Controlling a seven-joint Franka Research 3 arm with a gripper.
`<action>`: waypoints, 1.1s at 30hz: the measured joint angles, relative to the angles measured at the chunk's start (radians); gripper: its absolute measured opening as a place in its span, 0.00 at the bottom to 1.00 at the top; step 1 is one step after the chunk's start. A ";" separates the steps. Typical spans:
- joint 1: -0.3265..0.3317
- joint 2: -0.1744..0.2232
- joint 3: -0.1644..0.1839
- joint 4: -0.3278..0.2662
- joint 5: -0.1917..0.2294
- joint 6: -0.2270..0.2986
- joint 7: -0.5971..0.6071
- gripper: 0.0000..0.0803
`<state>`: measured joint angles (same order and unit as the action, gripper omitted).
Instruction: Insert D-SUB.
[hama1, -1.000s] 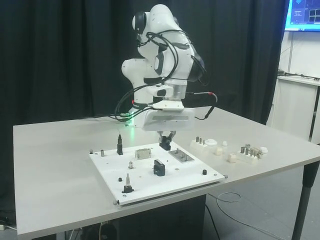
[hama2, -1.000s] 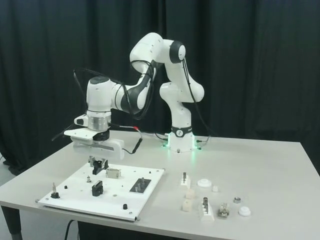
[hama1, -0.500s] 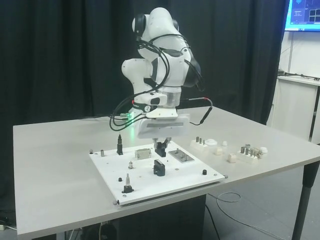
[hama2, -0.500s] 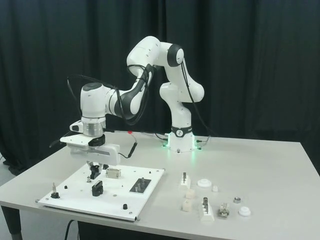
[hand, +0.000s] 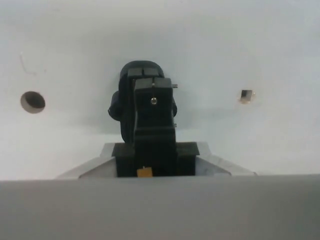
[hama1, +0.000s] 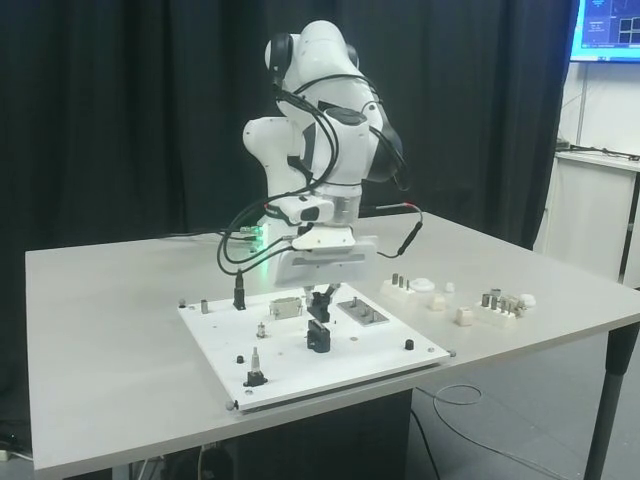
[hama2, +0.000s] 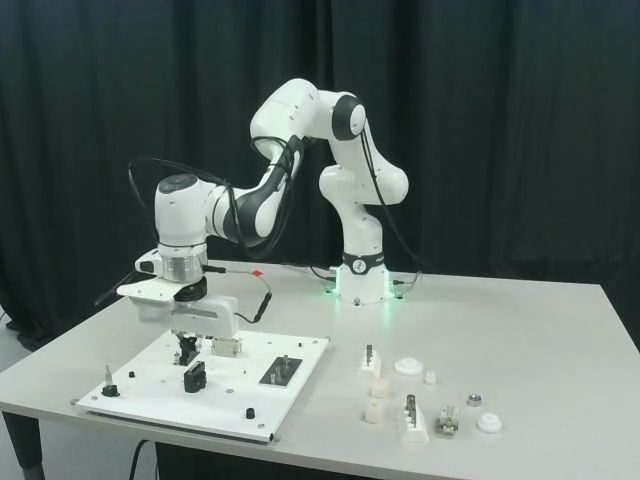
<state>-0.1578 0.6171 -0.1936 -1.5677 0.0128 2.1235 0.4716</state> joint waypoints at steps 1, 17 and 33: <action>0.000 0.002 0.000 0.003 0.000 -0.003 -0.001 0.19; 0.000 0.021 -0.008 0.009 0.034 -0.011 -0.001 0.19; 0.006 0.023 -0.012 0.023 0.048 -0.056 -0.005 0.19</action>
